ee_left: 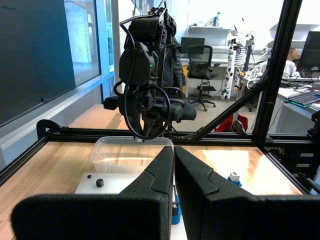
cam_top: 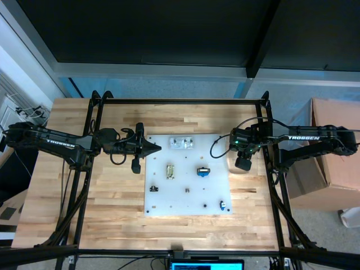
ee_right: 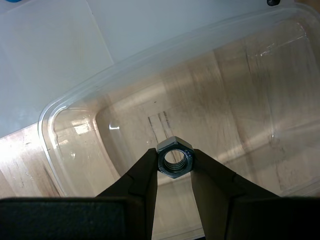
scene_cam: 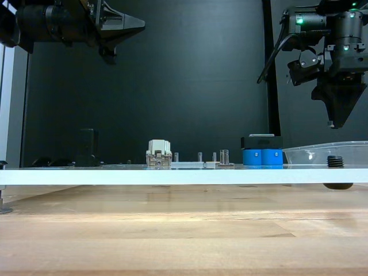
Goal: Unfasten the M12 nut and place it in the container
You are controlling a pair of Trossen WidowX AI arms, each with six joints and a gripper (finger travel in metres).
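My left pincer (cam_top: pixel 158 148) hangs clenched on nothing above the white board's (cam_top: pixel 169 202) left edge. My right pincer (ee_right: pixel 174 156) grasps the silver nut (ee_right: pixel 174 162) between its tips, the clear container (ee_right: pixel 65 100) directly below; the stud (scene_cam: pixel 335 162) stands bare.

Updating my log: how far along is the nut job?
Done: the nut is off; the stud stands bare, ribs showing. In hand: the right end effector holds the nut above the clear container. Left to do: dropping it in. The left end effector hovers shut above the board's left edge.
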